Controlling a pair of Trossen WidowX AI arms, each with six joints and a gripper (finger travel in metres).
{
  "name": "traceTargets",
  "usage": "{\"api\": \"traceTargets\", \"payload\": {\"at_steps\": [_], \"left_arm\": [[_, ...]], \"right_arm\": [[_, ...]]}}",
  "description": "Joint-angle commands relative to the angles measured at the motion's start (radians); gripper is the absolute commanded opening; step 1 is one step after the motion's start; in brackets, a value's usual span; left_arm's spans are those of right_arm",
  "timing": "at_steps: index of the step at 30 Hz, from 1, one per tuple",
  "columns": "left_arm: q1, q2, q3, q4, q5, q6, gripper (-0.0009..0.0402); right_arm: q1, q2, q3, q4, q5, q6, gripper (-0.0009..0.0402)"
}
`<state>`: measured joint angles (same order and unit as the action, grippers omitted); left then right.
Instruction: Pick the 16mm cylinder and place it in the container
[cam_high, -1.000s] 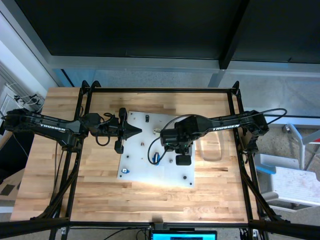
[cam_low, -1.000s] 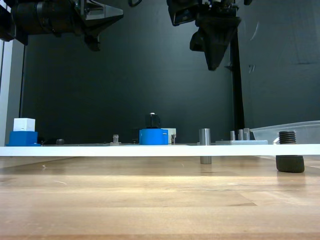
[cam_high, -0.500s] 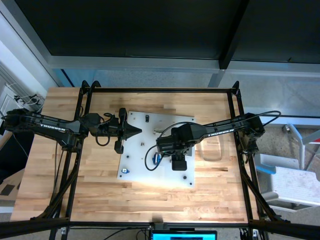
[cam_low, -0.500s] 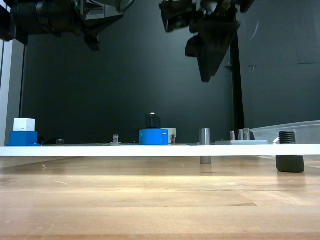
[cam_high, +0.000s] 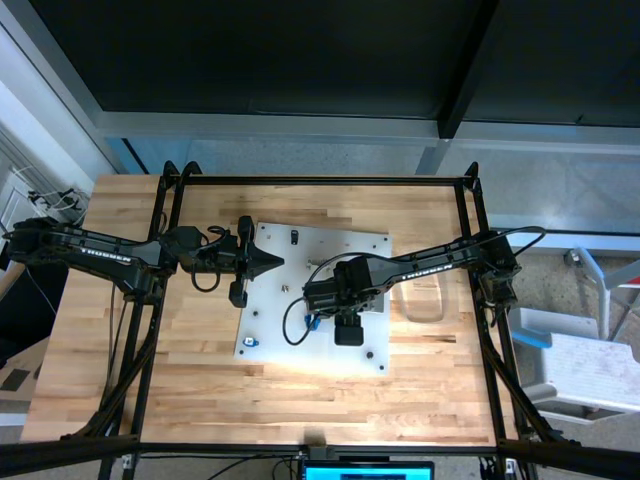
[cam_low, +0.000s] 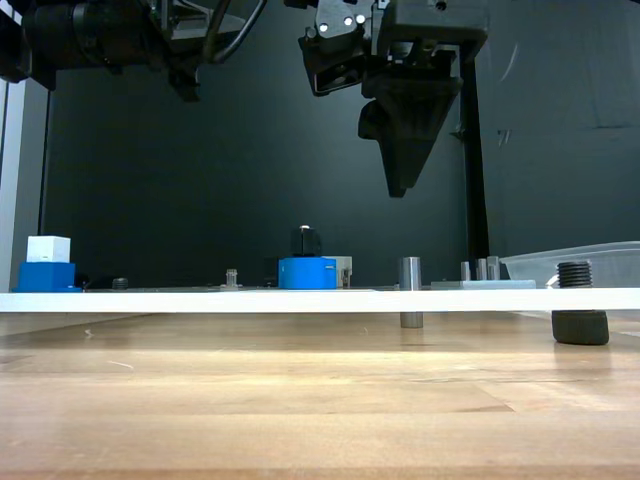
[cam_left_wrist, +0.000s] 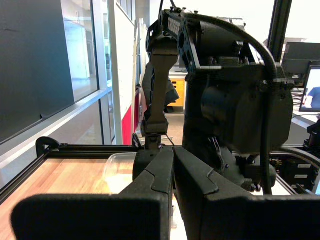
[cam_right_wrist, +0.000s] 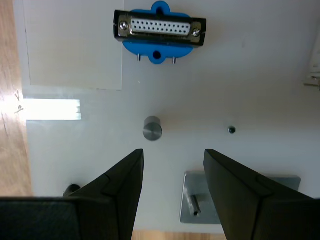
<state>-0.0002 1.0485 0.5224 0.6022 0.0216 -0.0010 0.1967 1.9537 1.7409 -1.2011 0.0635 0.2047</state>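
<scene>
**A:** What could go wrong from here?

**B:** Our right gripper (cam_low: 398, 185) hangs well above the white board (cam_high: 290, 352), fingers spread wide and empty. The 16mm cylinder (cam_right_wrist: 152, 128) sits off the gap's centre line, nearer one finger. If we drop straight down, we judge that finger may land on its top or knock it.

**A:** And how does it stand?

**B:** Upright in the board, long axis vertical, flat end facing up. It seems seated in a hole, so a slanted pull may jam it, and the smooth metal may slip.

**A:** And the rest?

**B:** The container (cam_high: 425, 300) lies just off the board's right edge. Our left gripper (cam_high: 272, 262) is held high over the left edge, fingers pressed together on nothing.
</scene>
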Motion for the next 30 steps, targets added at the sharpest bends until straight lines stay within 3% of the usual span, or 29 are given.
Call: {"api": "traceTargets", "payload": {"at_steps": [1,12,30], "left_arm": [[0.0,0.0,0.0,0.0,0.0,0.0,0.0],[0.0,0.0,0.0,0.0,0.0,0.0,0.0],[0.0,0.0,0.0,0.0,0.0,0.0,0.0]], "right_arm": [[0.001,0.007,-0.014,0.025,-0.003,0.002,0.0167],[0.007,0.04,-0.032,0.076,-0.003,0.019,0.0167],[0.018,0.034,-0.157,0.206,-0.005,0.023,0.0167]]}}
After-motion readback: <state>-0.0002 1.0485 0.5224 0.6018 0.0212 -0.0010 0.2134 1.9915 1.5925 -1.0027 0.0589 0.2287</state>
